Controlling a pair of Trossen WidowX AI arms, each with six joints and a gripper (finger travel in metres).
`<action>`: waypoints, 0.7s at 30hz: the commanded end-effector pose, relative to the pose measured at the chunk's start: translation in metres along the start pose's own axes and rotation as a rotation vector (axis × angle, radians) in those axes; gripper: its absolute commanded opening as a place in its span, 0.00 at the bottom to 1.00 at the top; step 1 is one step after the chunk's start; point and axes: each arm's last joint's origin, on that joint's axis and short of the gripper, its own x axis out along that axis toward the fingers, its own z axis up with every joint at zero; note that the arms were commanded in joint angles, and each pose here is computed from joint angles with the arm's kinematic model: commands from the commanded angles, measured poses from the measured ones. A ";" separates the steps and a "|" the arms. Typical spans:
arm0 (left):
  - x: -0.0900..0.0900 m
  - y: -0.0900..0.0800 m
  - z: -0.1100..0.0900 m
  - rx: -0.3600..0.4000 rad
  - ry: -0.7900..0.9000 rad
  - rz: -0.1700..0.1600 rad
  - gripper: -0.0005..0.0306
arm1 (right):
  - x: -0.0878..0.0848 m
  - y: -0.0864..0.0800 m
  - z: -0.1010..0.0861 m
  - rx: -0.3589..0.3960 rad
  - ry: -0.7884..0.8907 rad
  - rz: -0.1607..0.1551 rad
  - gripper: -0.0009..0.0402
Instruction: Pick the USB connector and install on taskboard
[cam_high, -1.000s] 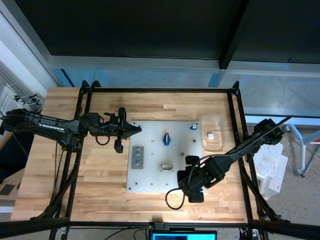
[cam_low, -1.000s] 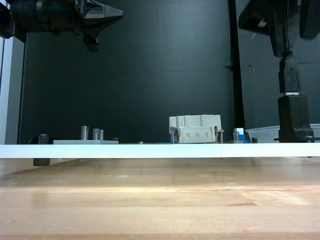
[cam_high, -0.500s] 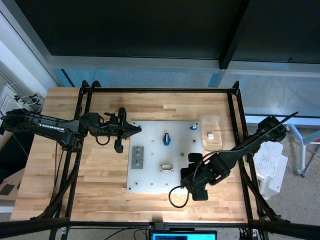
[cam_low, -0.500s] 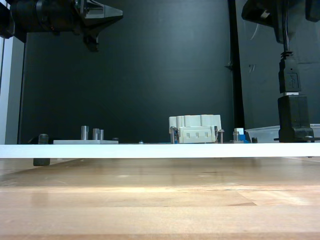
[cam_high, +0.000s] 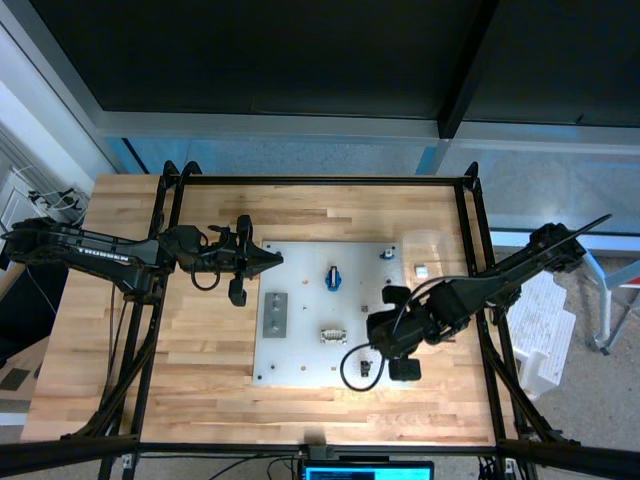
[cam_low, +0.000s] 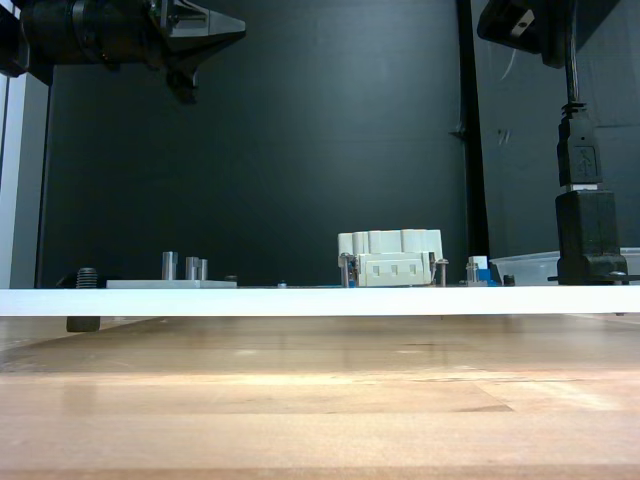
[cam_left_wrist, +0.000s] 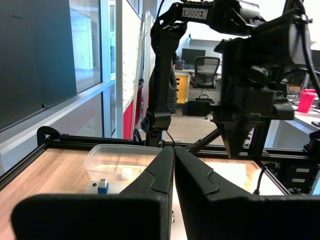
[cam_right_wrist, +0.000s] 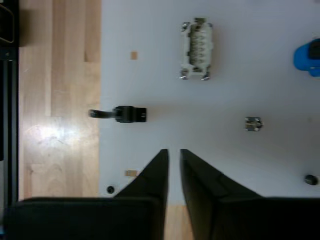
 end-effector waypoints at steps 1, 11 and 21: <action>0.000 0.000 0.000 0.000 0.000 0.000 0.02 | -0.002 -0.010 0.000 0.003 -0.009 -0.012 0.03; 0.000 0.000 0.000 0.000 0.000 0.000 0.02 | -0.009 -0.056 -0.002 0.012 -0.082 -0.068 0.02; 0.000 0.000 0.000 0.000 0.000 0.000 0.02 | -0.015 -0.102 0.002 0.053 -0.377 -0.092 0.02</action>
